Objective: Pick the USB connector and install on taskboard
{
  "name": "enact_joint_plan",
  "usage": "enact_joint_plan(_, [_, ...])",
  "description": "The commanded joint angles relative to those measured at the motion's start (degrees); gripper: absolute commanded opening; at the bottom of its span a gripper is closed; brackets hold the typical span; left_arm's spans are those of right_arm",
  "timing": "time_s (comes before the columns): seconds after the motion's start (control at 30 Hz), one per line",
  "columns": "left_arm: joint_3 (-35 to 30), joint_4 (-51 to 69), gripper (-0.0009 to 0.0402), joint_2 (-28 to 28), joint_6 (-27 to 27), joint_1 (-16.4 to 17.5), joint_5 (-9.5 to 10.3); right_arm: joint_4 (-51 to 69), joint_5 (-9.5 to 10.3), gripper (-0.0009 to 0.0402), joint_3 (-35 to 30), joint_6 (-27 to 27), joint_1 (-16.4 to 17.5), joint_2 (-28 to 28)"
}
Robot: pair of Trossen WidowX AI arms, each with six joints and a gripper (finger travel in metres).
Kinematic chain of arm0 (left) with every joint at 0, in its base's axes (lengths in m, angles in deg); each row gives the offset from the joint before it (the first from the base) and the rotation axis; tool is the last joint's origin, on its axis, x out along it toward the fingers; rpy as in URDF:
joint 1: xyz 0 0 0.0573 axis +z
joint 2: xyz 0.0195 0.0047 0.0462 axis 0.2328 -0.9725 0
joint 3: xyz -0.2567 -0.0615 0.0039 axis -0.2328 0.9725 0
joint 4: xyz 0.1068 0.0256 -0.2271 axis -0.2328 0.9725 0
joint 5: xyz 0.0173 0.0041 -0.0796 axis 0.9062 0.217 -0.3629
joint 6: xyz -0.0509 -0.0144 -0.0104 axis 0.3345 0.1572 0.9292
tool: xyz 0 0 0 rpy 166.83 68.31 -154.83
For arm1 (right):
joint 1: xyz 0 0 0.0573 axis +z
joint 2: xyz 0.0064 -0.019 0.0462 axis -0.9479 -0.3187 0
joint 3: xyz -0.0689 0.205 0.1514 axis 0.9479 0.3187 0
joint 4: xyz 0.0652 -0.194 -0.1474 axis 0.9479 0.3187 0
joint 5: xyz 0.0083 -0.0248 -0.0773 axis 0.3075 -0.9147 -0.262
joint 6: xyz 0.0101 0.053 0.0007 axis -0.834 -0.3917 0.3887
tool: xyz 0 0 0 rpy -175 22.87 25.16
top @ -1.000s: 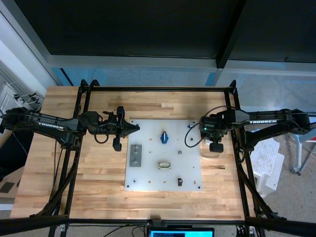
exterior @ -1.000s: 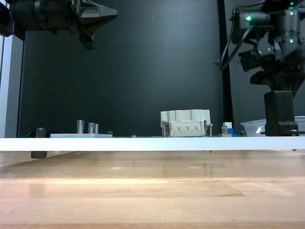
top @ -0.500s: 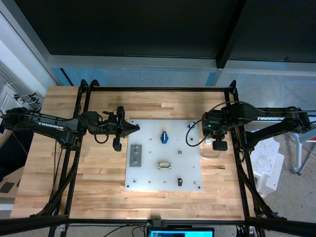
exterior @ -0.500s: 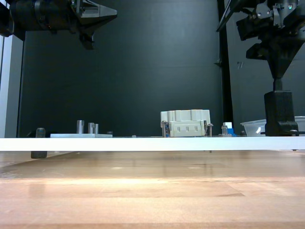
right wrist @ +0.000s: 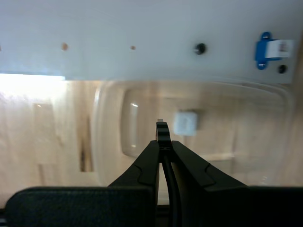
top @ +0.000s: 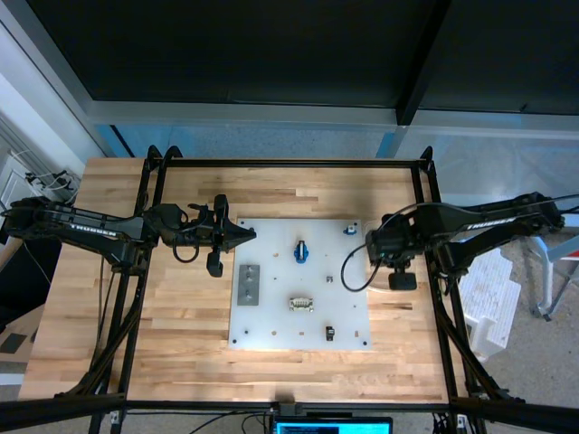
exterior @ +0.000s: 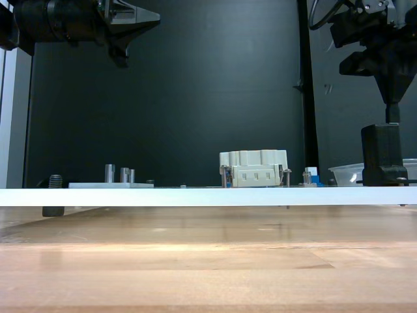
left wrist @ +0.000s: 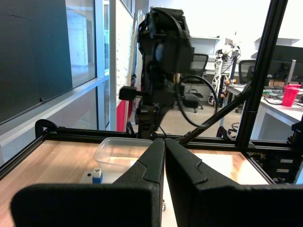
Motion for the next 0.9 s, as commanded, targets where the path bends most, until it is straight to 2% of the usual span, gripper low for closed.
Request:
enact_joint_plan(0.03, [0.00,-0.02,0.0000,-0.02,0.00,0.02,0.00,-0.85,-0.07,0.0000,-1.92,-4.26,2.91,-3.04])
enact_joint_plan(0.17, [0.00,-0.02,0.0000,-0.02,0.00,0.00,0.00,-1.05,-0.15,0.0000,-5.46,-8.13,5.60,-6.82])
enact_joint_plan(0.27, [-0.02,-0.02,0.0000,-0.02,0.00,0.00,0.00,-1.05,-1.49,0.0000,-8.31,-10.38,7.34,-10.05])
enact_joint_plan(0.67, [-0.02,-0.02,0.0000,-0.02,0.00,0.00,0.00,0.72,-0.96,0.0000,-21.59,-17.64,12.55,-22.43])
enact_joint_plan(0.9, [0.00,-0.02,0.0000,-0.02,0.00,0.00,0.00,0.98,-0.94,0.0000,-26.29,-20.61,15.50,-27.69])
